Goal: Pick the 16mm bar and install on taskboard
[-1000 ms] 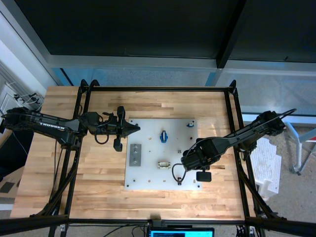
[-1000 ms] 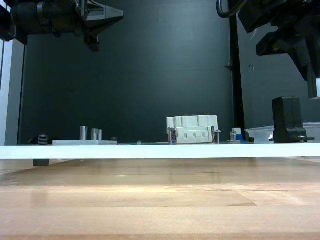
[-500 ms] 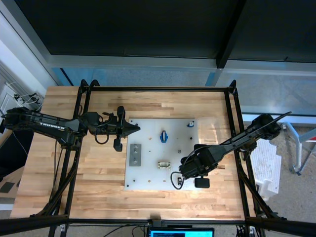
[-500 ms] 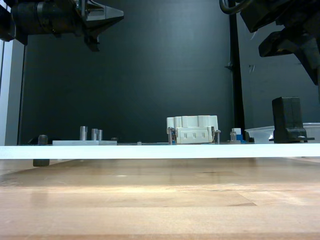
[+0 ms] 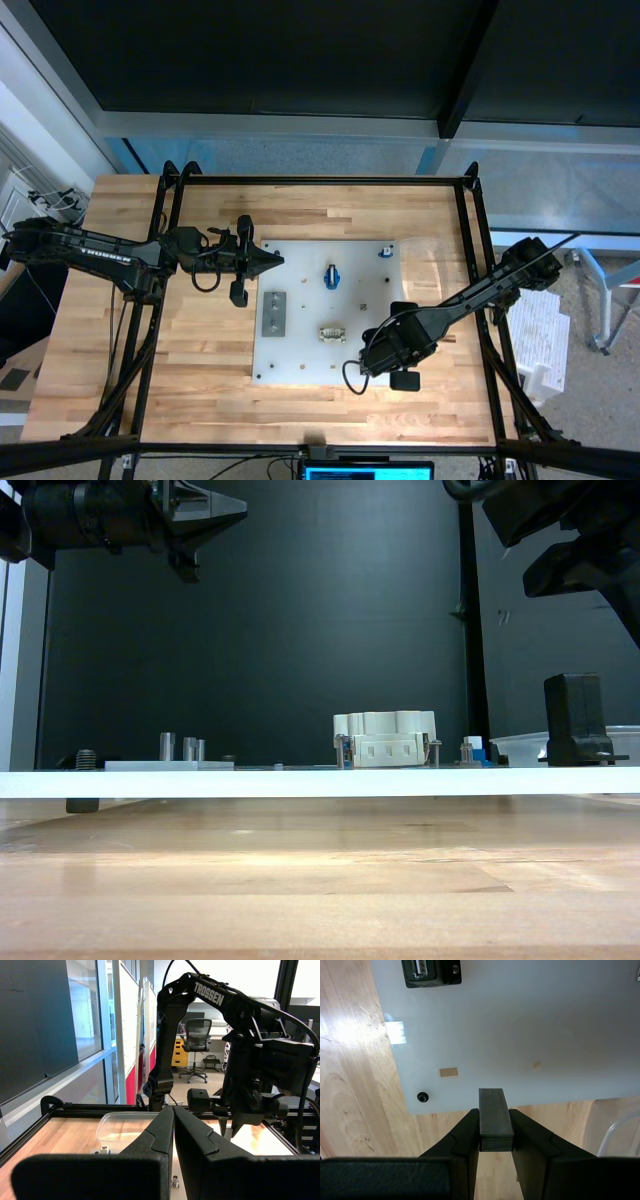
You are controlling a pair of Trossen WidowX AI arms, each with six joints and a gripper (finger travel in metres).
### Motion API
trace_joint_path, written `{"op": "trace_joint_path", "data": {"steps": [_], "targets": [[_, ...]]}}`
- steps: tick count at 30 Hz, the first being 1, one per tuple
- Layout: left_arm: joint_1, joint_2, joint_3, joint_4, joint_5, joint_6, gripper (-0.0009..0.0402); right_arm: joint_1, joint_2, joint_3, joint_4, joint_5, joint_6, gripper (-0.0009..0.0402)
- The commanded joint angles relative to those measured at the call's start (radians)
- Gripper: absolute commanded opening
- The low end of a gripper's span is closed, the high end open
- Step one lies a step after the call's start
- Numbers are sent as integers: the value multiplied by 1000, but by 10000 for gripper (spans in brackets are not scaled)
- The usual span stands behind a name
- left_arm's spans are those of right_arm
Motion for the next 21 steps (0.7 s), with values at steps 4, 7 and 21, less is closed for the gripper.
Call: {"op": "trace_joint_path", "data": {"steps": [4, 7, 21], "targets": [[0, 0, 0, 0, 0, 0, 0, 14, 27, -1, 23, -1, 9, 0], [0, 0, 0, 0, 0, 0, 0, 20, 37, -1, 37, -2, 20, 0], [0, 0, 0, 0, 0, 0, 0, 41, 60, 0, 63, -18, 30, 0]]}}
